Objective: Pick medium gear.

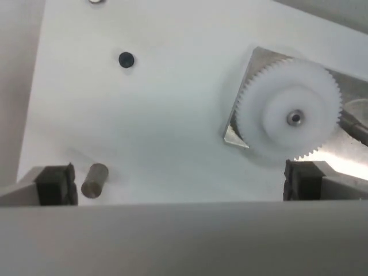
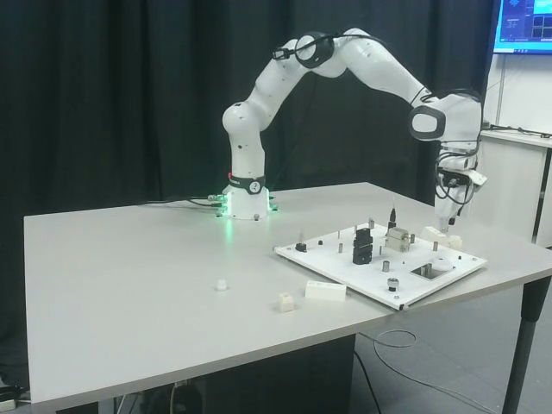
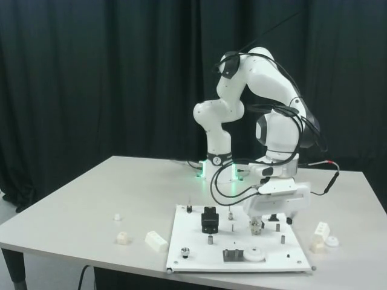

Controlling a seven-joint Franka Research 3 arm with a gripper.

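a lab: black curtains (image 3: 91,72), grey table (image 2: 129,267), wall monitor (image 2: 523,26).

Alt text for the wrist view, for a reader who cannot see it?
A white toothed gear lies on a grey metal plate set in the white board, beyond the open end effector. A short metal peg stands near one black fingertip.

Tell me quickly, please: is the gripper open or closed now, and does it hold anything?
Gripper: open and holding nothing; the white gear lies on the board, not between the fingers.
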